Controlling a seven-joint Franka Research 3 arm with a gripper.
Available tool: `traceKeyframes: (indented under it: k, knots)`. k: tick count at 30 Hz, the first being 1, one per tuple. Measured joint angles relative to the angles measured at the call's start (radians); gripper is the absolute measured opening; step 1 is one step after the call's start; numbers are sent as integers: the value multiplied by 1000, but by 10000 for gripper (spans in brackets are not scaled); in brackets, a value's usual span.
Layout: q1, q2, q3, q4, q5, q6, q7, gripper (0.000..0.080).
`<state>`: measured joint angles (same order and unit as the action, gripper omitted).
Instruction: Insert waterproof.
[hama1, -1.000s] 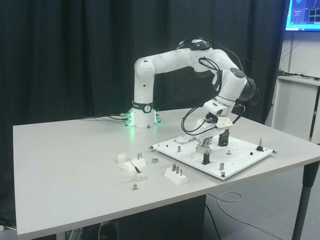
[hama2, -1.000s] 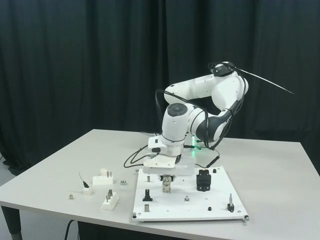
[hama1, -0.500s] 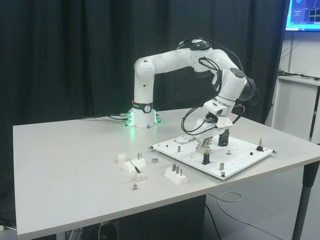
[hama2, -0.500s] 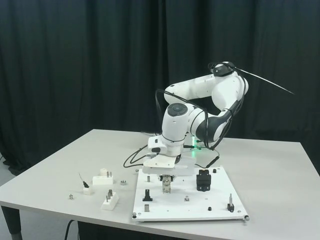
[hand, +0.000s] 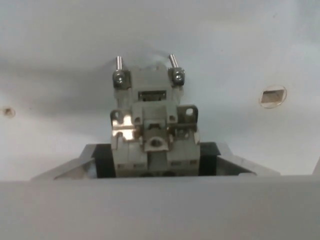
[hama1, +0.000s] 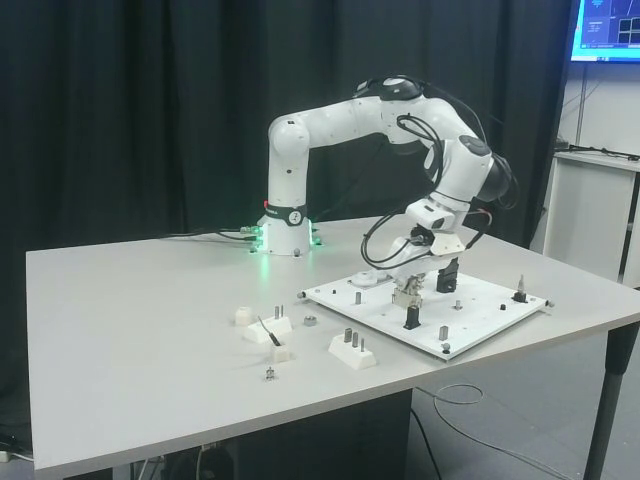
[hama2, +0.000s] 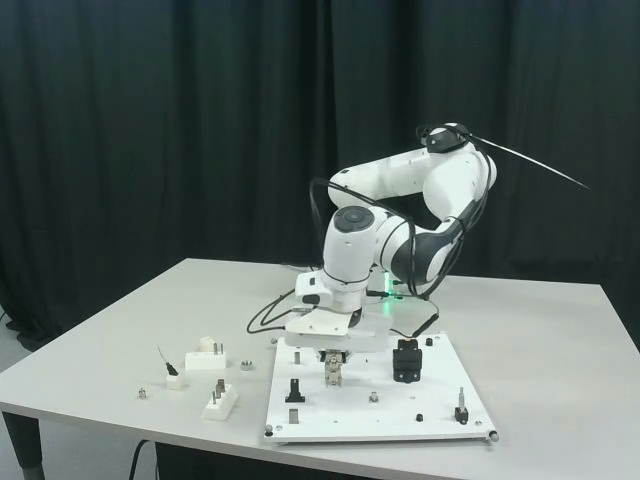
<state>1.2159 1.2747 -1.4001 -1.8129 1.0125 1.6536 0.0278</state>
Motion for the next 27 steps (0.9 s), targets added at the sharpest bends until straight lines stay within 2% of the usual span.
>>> traceKeyframes:
  k: [10, 27]
  knots:
    - [-9, 0, 4, -3, 17, -7, 8, 317]
    - [-9, -2, 1, -2, 18, -11, 8, 317]
